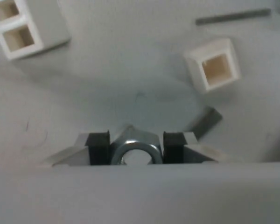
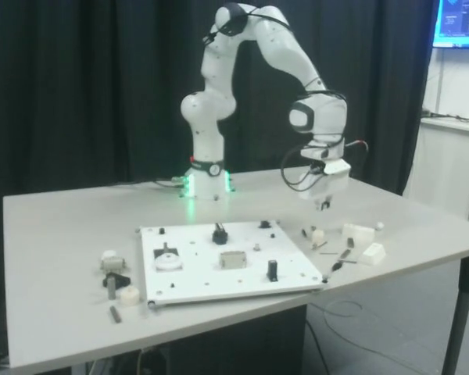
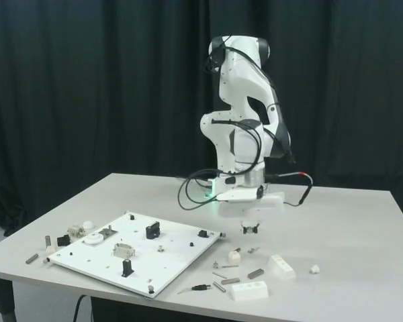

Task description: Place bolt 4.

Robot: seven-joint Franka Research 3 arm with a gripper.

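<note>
Our gripper (image 1: 135, 148) raised above the table (image 1: 130, 84), black fingers (image 1: 99, 148) closed on a bolt (image 1: 135, 150), below us a small white cube (image 1: 213, 70), a white two-hole block (image 1: 23, 25) farther off

The wrist body is hiding the lower part of the bolt (image 1: 136, 150); its shank is not showing. The two-hole block (image 1: 25, 25) is being cut by the picture's edge.

The grey metal hex-headed bolt (image 1: 135, 150) sits between the gripper's (image 1: 136, 148) black finger pads (image 1: 99, 148). Below the gripper lies the plain grey table (image 1: 107, 88); nearby, a white square hollow block (image 1: 213, 66) and white assembly board (image 2: 219, 266).
</note>
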